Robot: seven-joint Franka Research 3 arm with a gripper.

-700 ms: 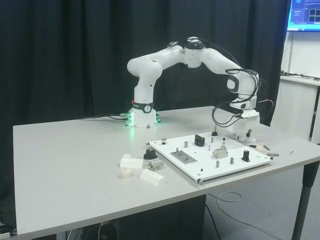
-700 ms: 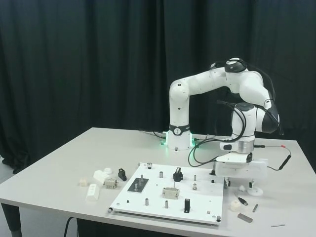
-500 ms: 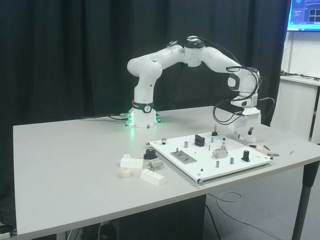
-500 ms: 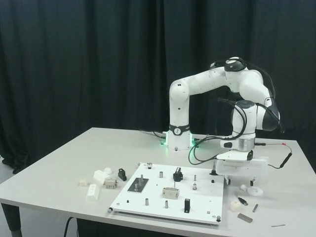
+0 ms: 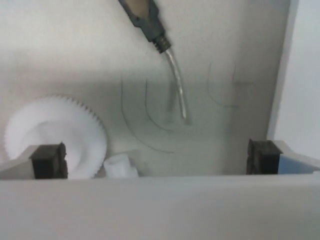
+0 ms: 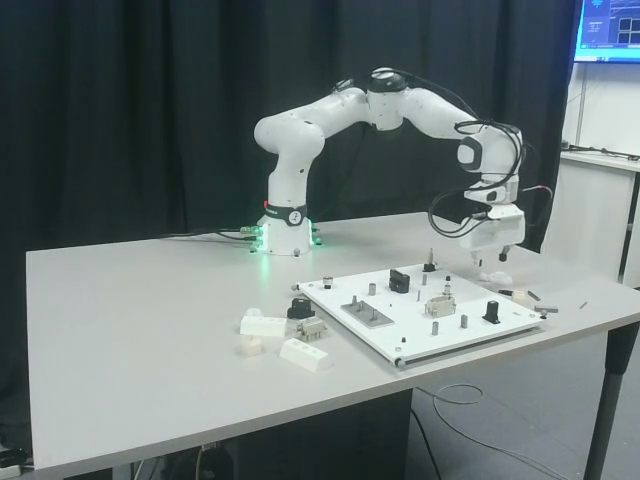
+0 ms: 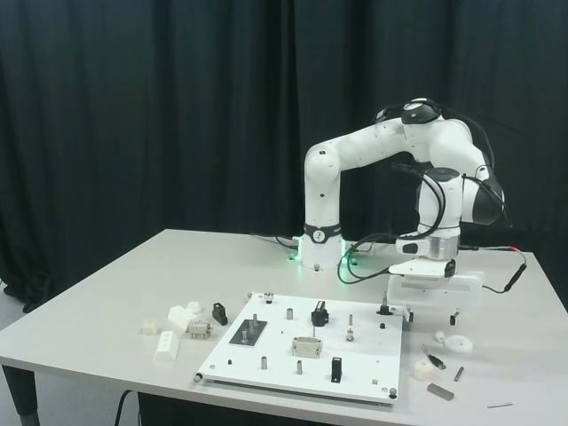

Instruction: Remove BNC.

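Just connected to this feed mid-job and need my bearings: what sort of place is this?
Likely a robotics lab: a white arm bolted to a grey table, a white board studded with connectors, and black curtains behind.

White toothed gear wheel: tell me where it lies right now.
The white toothed gear wheel lies flat on the grey table, just off the white task board on the side away from the loose white blocks, under the raised claw.

Grey table (image 7: 106,293), white board (image 7: 355,373), white gear (image 7: 459,343), perhaps small white housings (image 7: 173,330)
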